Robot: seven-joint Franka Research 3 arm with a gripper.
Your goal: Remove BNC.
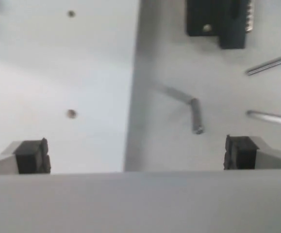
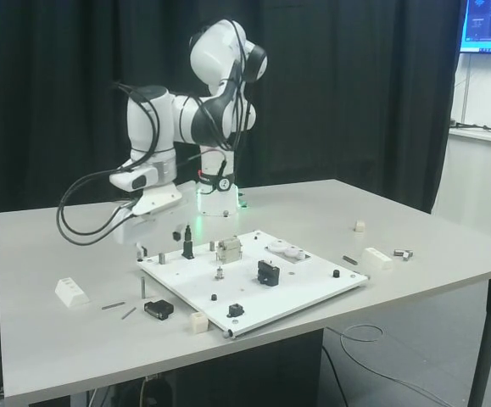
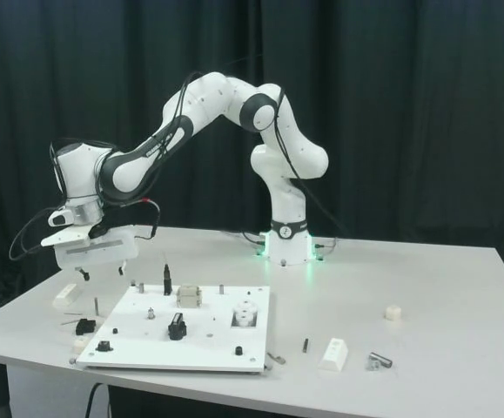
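Observation:
The white board lies on the grey table, and its edge shows in the wrist view. A black upright plug, likely the BNC, stands near the board's far left corner. My gripper hangs open a little above that corner of the board, beside the plug and apart from it. In the wrist view its black fingertips are spread wide, with only the board's edge and bare table between them. The plug does not show in the wrist view.
On the board stand a white-grey connector block, a black part and white gears. A black part, thin metal pins, a bent grey piece and white blocks lie on the table left of the board.

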